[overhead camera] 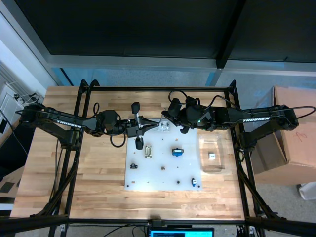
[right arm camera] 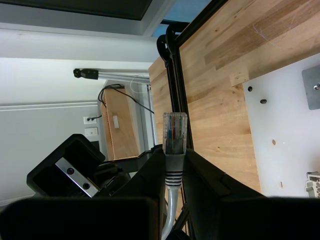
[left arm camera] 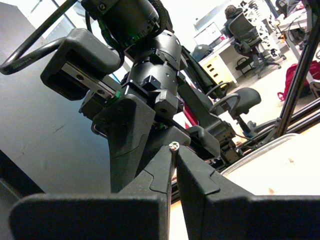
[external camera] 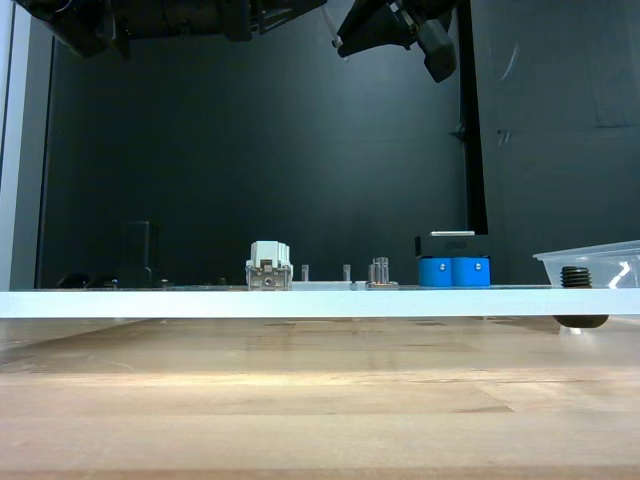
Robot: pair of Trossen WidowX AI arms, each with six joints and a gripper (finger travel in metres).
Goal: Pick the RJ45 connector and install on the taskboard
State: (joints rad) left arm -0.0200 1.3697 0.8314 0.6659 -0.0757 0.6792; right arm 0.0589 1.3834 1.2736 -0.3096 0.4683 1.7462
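Note:
The RJ45 connector [right arm camera: 175,131], clear with a grey boot and grey cable, stands upright between the fingertips of my right gripper [right arm camera: 174,156], which is shut on it. My left gripper [left arm camera: 174,154] is shut on the cut end of the same cable [left arm camera: 173,146]. In the high view the left gripper [overhead camera: 148,126] and right gripper [overhead camera: 167,123] meet tip to tip over the far edge of the white taskboard [overhead camera: 163,170], with the connector [overhead camera: 161,127] between them. The low view shows both held well above the board [external camera: 300,301].
On the board stand a pale socket block [overhead camera: 148,151], a blue part [overhead camera: 177,151] and a second blue part [overhead camera: 195,182]. A clear tray [overhead camera: 213,168] with a small white piece lies right of the board. A cardboard box [overhead camera: 296,133] stands off the table's right.

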